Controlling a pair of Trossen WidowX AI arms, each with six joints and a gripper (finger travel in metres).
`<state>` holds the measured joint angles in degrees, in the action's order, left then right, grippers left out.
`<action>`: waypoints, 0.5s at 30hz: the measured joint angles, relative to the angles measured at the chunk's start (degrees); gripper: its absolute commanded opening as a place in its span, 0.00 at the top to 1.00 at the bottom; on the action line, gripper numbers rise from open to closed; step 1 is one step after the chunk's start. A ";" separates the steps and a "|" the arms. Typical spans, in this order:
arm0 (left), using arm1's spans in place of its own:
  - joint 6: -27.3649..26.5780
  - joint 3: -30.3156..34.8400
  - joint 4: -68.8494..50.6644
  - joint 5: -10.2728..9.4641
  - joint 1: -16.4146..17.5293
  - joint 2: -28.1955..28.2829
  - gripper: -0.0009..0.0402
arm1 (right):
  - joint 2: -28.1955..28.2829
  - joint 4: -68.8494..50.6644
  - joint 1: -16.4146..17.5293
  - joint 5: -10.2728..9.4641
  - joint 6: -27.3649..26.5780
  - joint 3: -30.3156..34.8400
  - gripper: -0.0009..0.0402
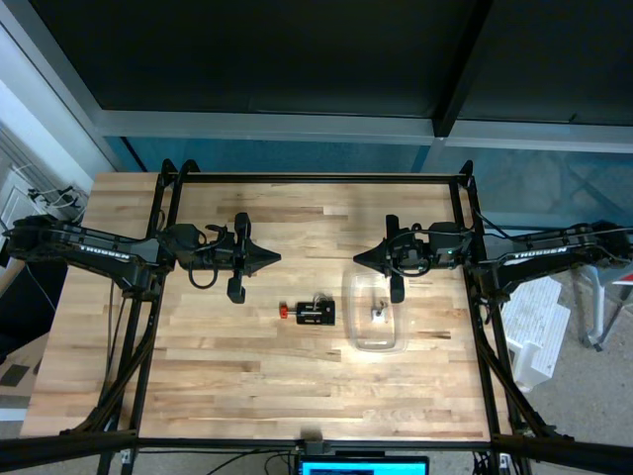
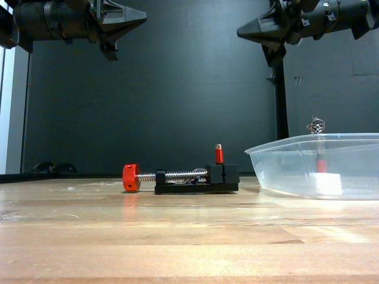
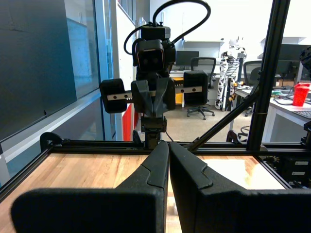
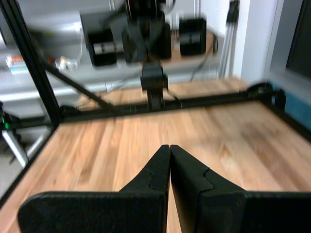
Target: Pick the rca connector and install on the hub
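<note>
The hub (image 1: 316, 314) is a small black block with a red-orange nub, lying mid-table; the low view shows the hub (image 2: 197, 177) with a threaded rod and a red knob. The rca connector (image 1: 377, 313) lies inside the clear tray (image 1: 396, 341); in the low view the rca connector (image 2: 320, 160) stands thin behind the tray wall. My left gripper (image 1: 273, 258) hovers shut, behind and left of the hub. My right gripper (image 1: 360, 260) hovers shut, behind the tray. Both are high above the table: left gripper (image 2: 141, 21), right gripper (image 2: 241, 31). Each wrist view shows fingertips pressed together, empty.
The clear tray (image 2: 308, 171) sits right of the hub with a small white piece inside. A black frame (image 1: 316, 179) borders the table's far edge and sides. Bare wood lies in front of the hub.
</note>
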<state>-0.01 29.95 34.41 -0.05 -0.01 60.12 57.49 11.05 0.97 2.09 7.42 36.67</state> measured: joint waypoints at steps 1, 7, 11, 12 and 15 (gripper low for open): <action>-0.02 -0.02 0.02 -0.02 0.00 -0.02 0.98 | 0.02 -2.32 0.02 -0.02 0.26 0.74 0.98; 0.00 0.00 0.02 0.00 0.00 0.00 0.98 | 0.02 -13.84 0.37 -0.17 1.57 3.98 0.98; -0.02 -0.02 0.02 -0.02 0.00 0.00 0.98 | 0.02 -20.39 0.66 -0.17 2.49 5.95 0.98; -0.02 -0.02 0.00 0.00 0.00 -0.02 0.98 | 0.02 -21.77 0.74 -0.17 2.64 6.34 0.98; -0.02 0.00 0.02 0.00 0.00 0.00 0.98 | 0.09 -25.49 1.03 -0.20 2.80 7.63 0.98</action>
<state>-0.03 29.95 34.44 -0.05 -0.01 60.12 57.58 -14.44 2.00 1.89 10.22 44.29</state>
